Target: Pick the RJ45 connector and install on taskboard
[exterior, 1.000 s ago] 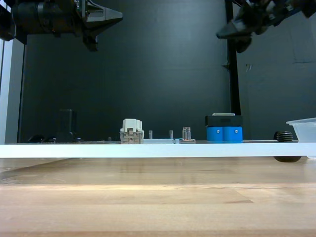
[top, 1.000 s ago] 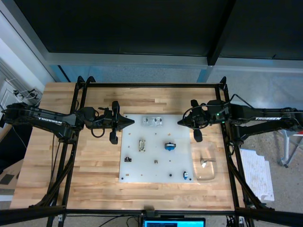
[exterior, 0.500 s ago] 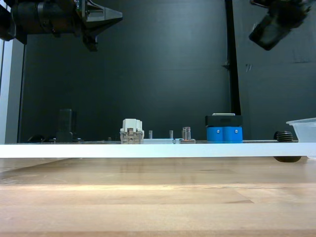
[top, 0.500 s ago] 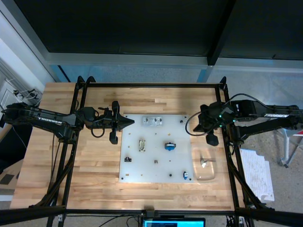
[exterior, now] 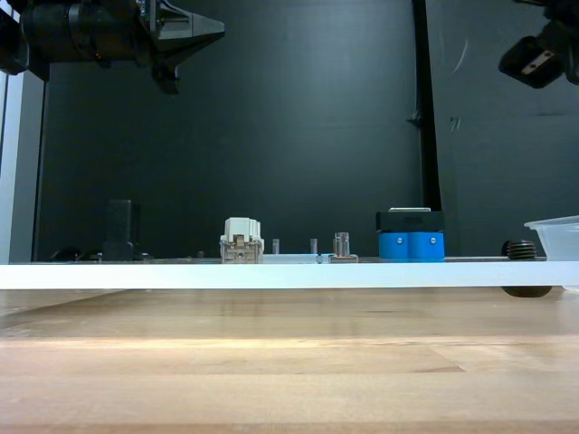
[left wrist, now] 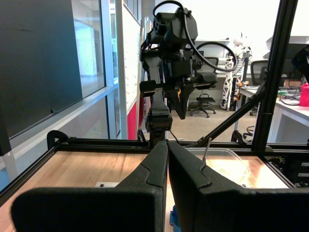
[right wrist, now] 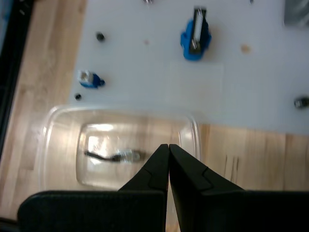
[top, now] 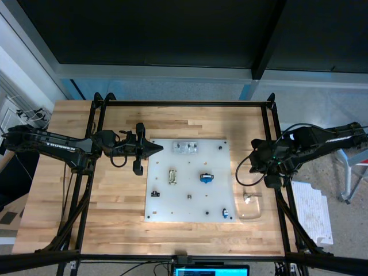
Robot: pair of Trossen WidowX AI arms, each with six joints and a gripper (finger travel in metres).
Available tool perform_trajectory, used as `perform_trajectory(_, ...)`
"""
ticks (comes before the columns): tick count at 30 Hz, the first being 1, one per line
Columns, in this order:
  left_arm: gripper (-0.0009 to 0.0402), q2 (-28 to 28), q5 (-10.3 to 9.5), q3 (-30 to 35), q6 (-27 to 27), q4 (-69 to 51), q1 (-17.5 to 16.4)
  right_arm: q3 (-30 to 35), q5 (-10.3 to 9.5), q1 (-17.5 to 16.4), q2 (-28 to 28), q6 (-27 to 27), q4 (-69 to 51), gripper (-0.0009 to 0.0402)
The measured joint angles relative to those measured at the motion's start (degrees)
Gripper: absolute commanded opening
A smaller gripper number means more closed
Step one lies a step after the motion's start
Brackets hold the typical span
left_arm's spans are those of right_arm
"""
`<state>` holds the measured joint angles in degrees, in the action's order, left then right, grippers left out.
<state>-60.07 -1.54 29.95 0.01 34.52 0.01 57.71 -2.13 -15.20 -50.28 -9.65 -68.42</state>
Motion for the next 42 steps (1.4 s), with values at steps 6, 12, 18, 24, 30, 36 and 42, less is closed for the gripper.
perform_trajectory(6,0.0,0.0,0.0,0.0,0.0,0.0,0.0,-0.1,2.8,-7.3,0.0,-6.7,-3.5,0.0)
perform_trajectory(12,0.0,0.0,-0.02,0.0,0.0,0.0,0.0,-1.0,6.19,-14.8,0.0,-14.1,-4.5,0.0)
perform_trajectory(18,0.0,0.0,0.0,0.0,0.0,0.0,0.0,-1.5,7.1,-19.1,-2.6,-18.2,-4.8,0.0)
perform_trajectory(24,0.0,0.0,0.0,0.0,0.0,0.0,0.0,-1.5,7.28,-22.7,-6.2,-21.6,-4.7,0.0001)
perform_trajectory(30,0.0,0.0,-0.02,0.0,0.0,0.0,0.0,-1.5,7.98,-25.6,-9.4,-24.8,-4.7,0.0039)
perform_trajectory(36,0.0,0.0,0.0,0.0,0.0,0.0,0.0,-2.1,8.61,-27.3,-11.8,-26.6,-4.3,0.0127)
perform_trajectory(42,0.0,0.0,-0.02,0.0,0.0,0.0,0.0,-4.7,8.61,-28.0,-13.2,-29.1,-0.9,0.0211)
